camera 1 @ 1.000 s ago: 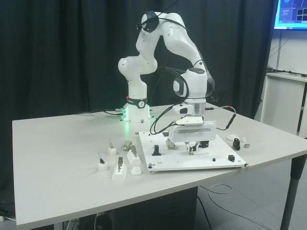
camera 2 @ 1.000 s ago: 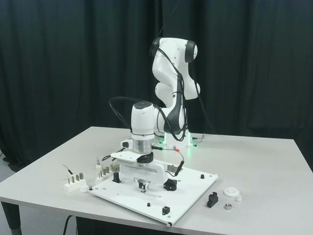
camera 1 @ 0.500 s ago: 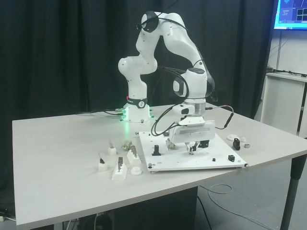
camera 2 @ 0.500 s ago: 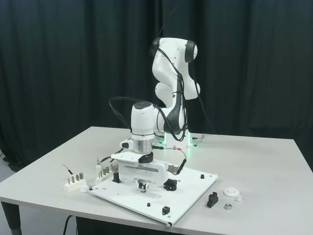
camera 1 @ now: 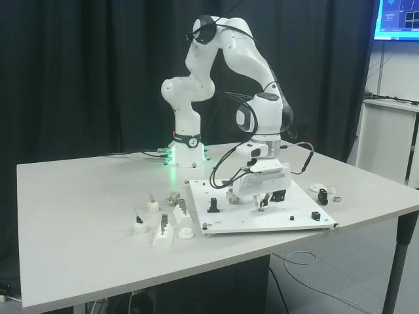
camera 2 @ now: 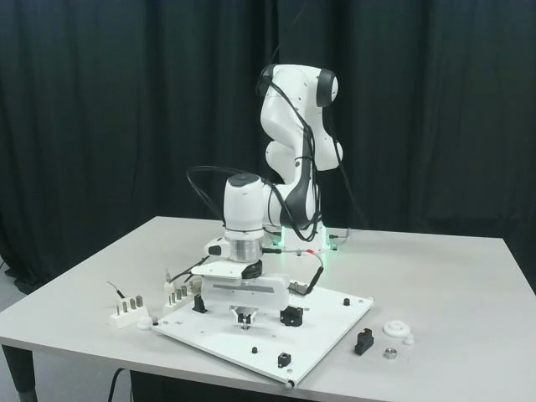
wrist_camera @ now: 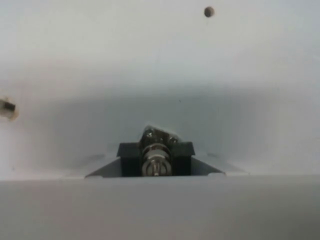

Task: Insert BNC.

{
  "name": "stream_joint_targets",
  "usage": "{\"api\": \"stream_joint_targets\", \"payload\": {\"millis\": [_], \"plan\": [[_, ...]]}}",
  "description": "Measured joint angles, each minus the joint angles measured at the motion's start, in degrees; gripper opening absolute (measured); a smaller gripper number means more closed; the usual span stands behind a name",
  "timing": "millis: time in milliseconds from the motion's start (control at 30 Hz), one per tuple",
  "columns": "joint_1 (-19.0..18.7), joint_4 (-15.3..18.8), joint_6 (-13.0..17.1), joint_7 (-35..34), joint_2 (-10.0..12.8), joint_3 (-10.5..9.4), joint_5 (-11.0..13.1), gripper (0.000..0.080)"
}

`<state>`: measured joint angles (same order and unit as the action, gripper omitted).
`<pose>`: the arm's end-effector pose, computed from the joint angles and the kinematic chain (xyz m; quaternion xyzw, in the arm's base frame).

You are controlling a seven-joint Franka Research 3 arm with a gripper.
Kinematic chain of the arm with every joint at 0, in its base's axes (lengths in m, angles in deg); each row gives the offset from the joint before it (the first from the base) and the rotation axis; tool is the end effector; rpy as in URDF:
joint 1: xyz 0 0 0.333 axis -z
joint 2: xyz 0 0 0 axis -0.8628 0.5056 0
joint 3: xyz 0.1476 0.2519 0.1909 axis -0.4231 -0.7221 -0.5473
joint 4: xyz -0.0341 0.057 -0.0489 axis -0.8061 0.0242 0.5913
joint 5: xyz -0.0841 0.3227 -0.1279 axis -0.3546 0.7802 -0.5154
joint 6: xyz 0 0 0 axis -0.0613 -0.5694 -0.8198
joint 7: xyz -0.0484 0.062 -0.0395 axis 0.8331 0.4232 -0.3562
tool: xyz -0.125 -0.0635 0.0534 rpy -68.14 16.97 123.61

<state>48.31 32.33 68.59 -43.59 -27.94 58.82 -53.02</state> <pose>0.6083 -0.0196 0.2293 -0.9326 0.3597 -0.0309 0.0030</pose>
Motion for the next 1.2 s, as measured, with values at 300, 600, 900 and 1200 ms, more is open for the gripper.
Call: {"api": "stream_joint_targets", "payload": {"millis": [300, 600, 900, 1200], "plan": [[0.12, -0.05, -0.16, 6.04, 0.0, 0.0, 0.45, 0.0121], [0.15, -0.09, -0.28, 10.85, 0.0, -0.01, 0.58, 0.0121], [0.16, -0.12, -0.37, 16.73, 0.02, -0.05, 0.59, 0.0121], [0.26, -0.76, -1.43, 20.64, 0.25, -0.05, 0.59, 0.0121]]}}
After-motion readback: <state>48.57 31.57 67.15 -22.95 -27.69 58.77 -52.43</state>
